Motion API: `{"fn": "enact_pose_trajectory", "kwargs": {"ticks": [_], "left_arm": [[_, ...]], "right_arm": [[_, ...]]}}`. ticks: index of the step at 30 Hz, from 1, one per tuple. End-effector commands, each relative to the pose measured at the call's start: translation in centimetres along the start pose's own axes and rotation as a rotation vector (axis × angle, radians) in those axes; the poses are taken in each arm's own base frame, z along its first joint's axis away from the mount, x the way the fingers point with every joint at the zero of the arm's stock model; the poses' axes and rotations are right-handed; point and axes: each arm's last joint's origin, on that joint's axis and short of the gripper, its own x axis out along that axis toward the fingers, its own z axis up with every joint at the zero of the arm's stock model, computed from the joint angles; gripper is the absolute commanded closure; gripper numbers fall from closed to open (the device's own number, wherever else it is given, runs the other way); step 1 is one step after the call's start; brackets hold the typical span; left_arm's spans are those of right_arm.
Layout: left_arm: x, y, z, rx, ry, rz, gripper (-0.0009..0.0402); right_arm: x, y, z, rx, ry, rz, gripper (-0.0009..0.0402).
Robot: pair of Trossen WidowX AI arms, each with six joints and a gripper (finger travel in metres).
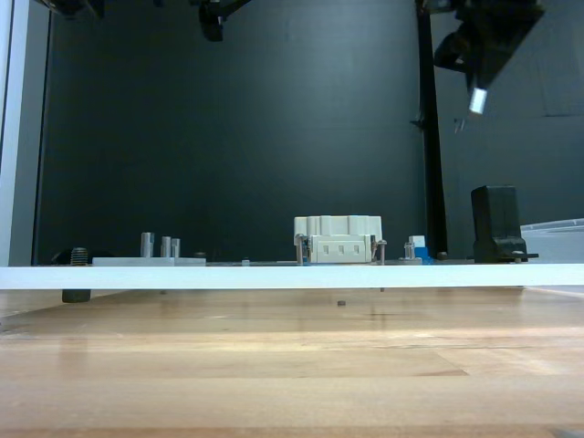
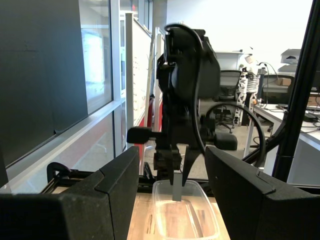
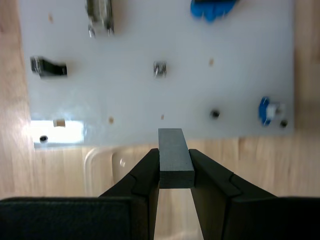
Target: Pick the 16mm bar and place in it's hole on the taskboard
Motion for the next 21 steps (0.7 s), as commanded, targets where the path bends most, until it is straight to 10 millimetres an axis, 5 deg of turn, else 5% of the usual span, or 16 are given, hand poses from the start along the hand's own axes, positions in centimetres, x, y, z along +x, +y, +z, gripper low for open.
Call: {"fn": "enact_pose_trajectory", "kwargs": {"ticks": [1, 21], "left_arm": [[0.0, 0.0, 0.0, 0.0, 0.001, 0.0, 0.0214], [0.0, 0.0, 0.0, 0.0, 0.002, 0.0, 0.0215]], "right_arm": [[0.8, 1.3, 0.3, 0.005, 0.034, 0.008, 0.0384], [6.4, 9.9, 1.5, 0.01, 0.256, 0.028, 0.0384]]}}
